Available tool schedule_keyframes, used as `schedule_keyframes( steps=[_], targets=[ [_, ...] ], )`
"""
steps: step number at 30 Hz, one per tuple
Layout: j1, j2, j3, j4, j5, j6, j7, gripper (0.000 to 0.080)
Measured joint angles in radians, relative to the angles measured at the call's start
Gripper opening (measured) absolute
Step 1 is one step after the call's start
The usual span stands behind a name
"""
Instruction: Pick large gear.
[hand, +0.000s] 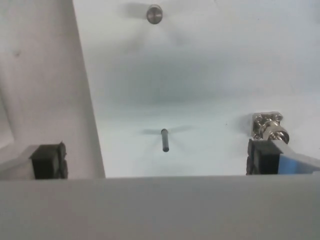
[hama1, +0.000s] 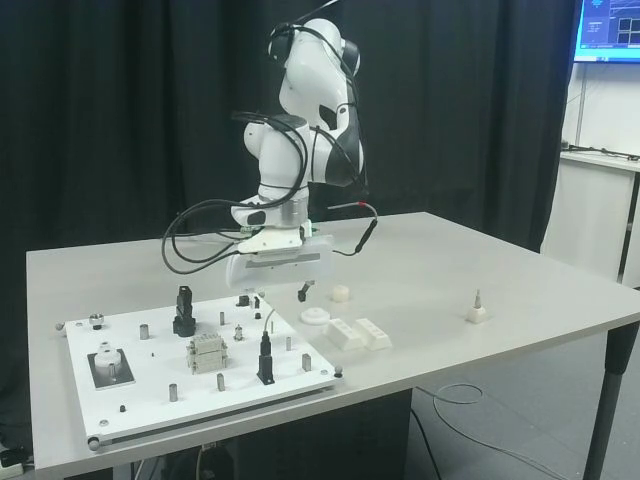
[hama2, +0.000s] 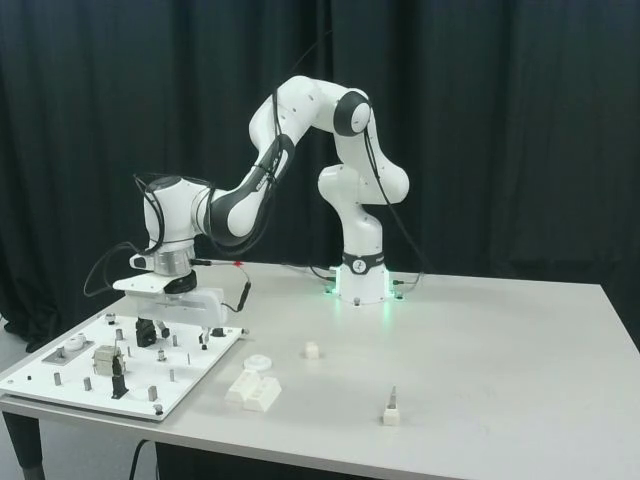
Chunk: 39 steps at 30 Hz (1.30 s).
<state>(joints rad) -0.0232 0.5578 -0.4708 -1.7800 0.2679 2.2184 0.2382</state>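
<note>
large gear (hama1: 315, 316), as best i can judge, is the flat white toothed disc lying on the grey table (hama1: 480, 260) just off the corner of the white board (hama1: 150, 400), near the white blocks (hama1: 358, 333); in the second room view it sits at (hama2: 258, 363). nothing has been picked yet: the gear lies free on the table and the gripper (hama1: 272, 292) hangs over the far side of the board, apart from it. so the whole job is left, i'd say: travel off the board toward the gear, come down, close and lift.

from the wrist view the fingers (hand: 48, 161) stand wide apart with nothing between them, only a thin black pin (hand: 164, 140) on the board below and a metal connector (hand: 270, 126) beside one pad.

the gear does not show in the wrist view at all. its teeth are too small to make out from either room camera, so i can't be sure of it against the smaller white piece (hama1: 341, 293) nearby.
</note>
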Motion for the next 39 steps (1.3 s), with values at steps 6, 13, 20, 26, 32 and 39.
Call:
schedule_keyframes(
  steps=[6, 13, 20, 26, 32, 39],
  targets=[
    [0.0, -0.002, 0.0, 0.016, 0.0, -0.025, 0.001, 0.08],
    [0.002, -0.002, 0.0, 0.033, 0.001, -0.05, 0.007, 0.08],
    [0.006, -0.003, 0.0, 0.051, 0.004, -0.069, 0.026, 0.08],
    [0.011, -0.004, 0.001, 0.066, 0.005, -0.089, 0.042, 0.08],
    [0.017, -0.005, 0.001, 0.079, 0.005, -0.108, 0.054, 0.08],
    [0.019, -0.011, 0.001, 0.089, 0.005, -0.134, 0.065, 0.08]
  ],
)
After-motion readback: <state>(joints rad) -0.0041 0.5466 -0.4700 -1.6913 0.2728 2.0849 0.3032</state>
